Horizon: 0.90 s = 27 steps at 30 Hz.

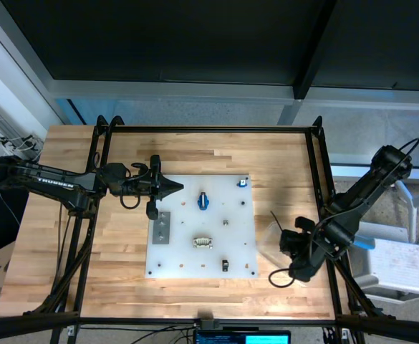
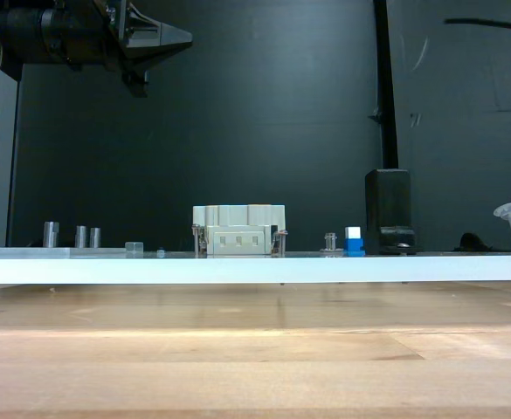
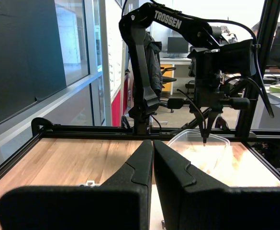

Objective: Remove the USB connector from the USB hub and place in the container

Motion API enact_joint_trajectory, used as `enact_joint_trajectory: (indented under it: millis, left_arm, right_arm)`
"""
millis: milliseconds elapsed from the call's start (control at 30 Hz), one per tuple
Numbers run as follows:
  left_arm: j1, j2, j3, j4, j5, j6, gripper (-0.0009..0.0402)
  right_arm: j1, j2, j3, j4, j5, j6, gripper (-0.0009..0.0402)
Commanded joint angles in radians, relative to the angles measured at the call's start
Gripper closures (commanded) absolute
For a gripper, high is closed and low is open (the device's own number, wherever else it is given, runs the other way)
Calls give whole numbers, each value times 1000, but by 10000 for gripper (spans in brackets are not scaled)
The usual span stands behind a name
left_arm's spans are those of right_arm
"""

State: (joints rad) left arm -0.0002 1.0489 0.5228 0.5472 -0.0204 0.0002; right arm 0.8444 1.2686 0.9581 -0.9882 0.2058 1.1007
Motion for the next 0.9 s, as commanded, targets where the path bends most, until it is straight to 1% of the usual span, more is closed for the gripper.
enact_joint_trajectory:
  millis: [33, 267, 633, 733, 900]
  left_arm:
    - [0, 0, 0, 0, 0, 0, 392]
    - [0, 0, 0, 0, 0, 0, 392]
    - [0, 0, 0, 0, 0, 0, 392]
    - [0, 0, 0, 0, 0, 0, 392]
    - [0, 0, 0, 0, 0, 0, 392]
  right_arm:
    - [31, -7, -11, -4, 1, 43, 393]
    - [83, -18, -35, -4, 0, 108, 393]
    - [93, -18, -40, -3, 0, 115, 392]
    - [93, -18, -40, -4, 1, 115, 380]
    - [92, -18, -40, -4, 3, 115, 341]
